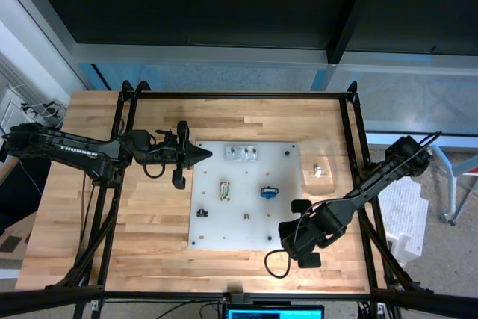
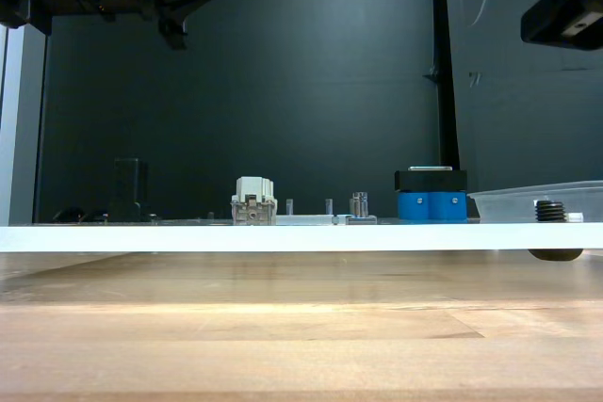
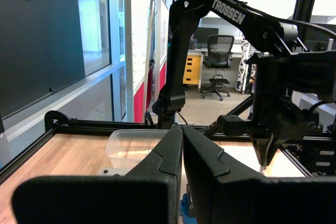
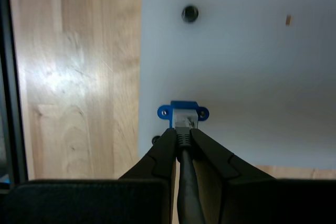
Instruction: Pick the RJ45 connector and install on taskboard
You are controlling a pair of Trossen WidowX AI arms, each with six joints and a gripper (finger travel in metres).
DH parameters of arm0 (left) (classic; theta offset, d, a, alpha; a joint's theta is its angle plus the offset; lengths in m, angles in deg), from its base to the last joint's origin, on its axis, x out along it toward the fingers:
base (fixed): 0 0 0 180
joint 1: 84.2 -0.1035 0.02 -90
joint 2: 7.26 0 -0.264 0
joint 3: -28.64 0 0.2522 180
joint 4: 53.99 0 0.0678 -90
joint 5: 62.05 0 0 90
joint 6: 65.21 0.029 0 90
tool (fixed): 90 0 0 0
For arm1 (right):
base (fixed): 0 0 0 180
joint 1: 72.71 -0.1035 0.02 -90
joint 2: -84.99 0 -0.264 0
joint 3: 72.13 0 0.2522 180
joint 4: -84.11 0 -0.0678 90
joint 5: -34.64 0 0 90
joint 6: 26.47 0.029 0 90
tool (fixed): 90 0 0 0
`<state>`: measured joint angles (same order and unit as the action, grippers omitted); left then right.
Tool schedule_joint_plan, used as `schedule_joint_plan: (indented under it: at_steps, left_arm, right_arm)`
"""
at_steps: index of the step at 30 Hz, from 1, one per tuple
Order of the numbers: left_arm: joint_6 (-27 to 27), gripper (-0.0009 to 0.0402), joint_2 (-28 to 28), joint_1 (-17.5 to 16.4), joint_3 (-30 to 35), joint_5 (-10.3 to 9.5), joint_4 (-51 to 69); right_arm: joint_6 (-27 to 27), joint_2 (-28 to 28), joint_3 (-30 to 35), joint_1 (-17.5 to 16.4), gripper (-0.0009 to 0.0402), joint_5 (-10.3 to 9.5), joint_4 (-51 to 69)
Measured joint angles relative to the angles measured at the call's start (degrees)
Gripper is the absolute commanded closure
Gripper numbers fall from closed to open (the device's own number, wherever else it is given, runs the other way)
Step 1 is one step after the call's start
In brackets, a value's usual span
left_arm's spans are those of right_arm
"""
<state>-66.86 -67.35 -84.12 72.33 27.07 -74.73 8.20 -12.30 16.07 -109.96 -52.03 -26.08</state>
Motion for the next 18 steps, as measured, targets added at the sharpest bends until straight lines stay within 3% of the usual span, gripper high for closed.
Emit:
schedule_joint_plan:
  at_steps: [18]
  left_arm:
    - [0.00, 0.0393, 0.00, 0.00, 0.00, -0.02, -0.02]
  right_arm:
    - [-0.02, -0.02, -0.52, -0.13, 0.0393, 0.13, 0.00]
